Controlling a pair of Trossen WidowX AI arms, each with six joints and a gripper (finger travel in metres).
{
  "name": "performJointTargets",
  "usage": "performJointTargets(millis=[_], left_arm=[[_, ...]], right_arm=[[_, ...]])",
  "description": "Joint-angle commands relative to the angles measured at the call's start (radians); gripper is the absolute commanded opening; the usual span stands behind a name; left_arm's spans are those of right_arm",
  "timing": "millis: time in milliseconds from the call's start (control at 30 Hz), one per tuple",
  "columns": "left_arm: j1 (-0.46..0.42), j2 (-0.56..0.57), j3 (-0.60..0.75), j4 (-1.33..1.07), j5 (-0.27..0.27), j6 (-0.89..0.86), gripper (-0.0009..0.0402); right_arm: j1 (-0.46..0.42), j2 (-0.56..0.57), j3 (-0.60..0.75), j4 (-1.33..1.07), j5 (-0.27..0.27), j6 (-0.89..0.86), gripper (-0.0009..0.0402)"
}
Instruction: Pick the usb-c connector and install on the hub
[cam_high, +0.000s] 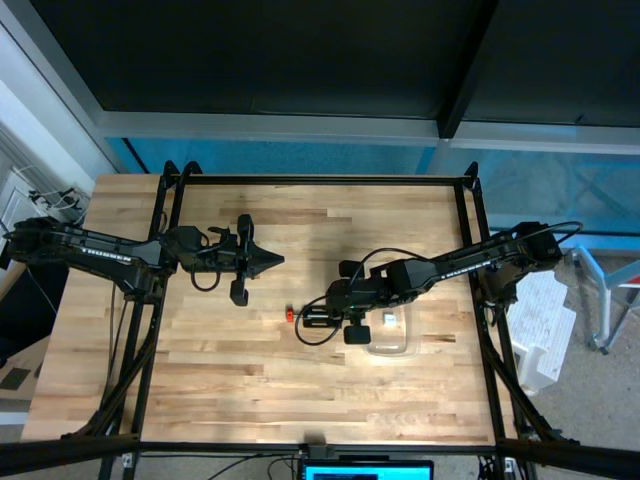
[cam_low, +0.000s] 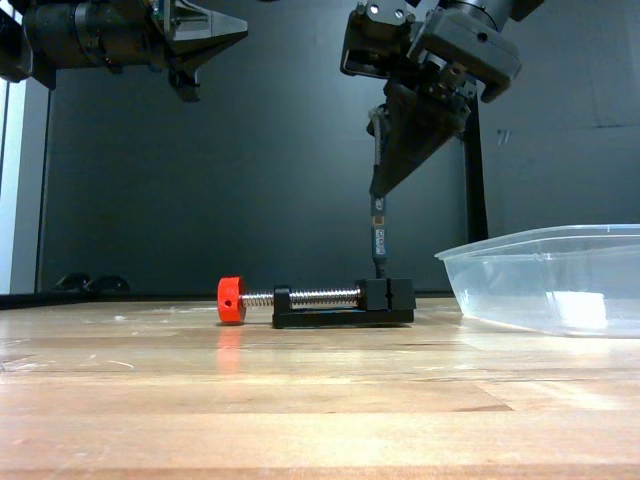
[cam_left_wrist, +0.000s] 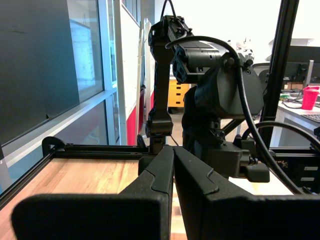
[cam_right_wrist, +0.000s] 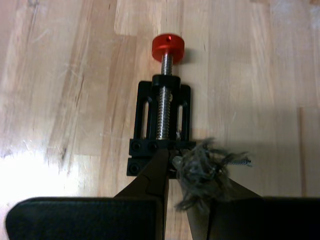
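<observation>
Low view suggests the pick is done; whether the usb-c connector (cam_low: 379, 240) is seated yet I cannot tell, so pressing home and release seem left. Left gripper (cam_low: 235, 38) hangs high over the surface (cam_low: 300, 400), fingers together on nothing; right of it a red-knobbed clamp (cam_low: 340, 300) lies flat; above its block the right gripper (cam_low: 377, 190) has its fingers clamped on the connector, upright, lower end at the block.

Butcher-block table (cam_high: 250, 390), dark wall (cam_low: 280, 150) behind; tall windows (cam_left_wrist: 85, 50) (daylight) alongside.
</observation>
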Motion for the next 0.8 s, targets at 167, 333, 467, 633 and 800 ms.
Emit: performJointTargets(millis=[167,333,467,633,800], left_arm=[[0.0,0.0,0.0,0.0,0.0,0.0,0.0],[0.0,0.0,0.0,0.0,0.0,0.0,0.0],[0.0,0.0,0.0,0.0,0.0,0.0,0.0],[0.0,0.0,0.0,0.0,0.0,0.0,0.0],[0.0,0.0,0.0,0.0,0.0,0.0,0.0]], right_arm=[[0.0,-0.002,0.006,0.005,0.001,-0.003,0.0],[0.0,-0.002,0.0,0.005,0.001,-0.003,0.0],[0.0,-0.002,-0.007,0.005,0.002,-0.002,0.0],[0.0,-0.002,-0.014,0.005,0.002,-0.002,0.0],[0.0,-0.002,-0.014,0.007,0.002,-0.002,0.0]])
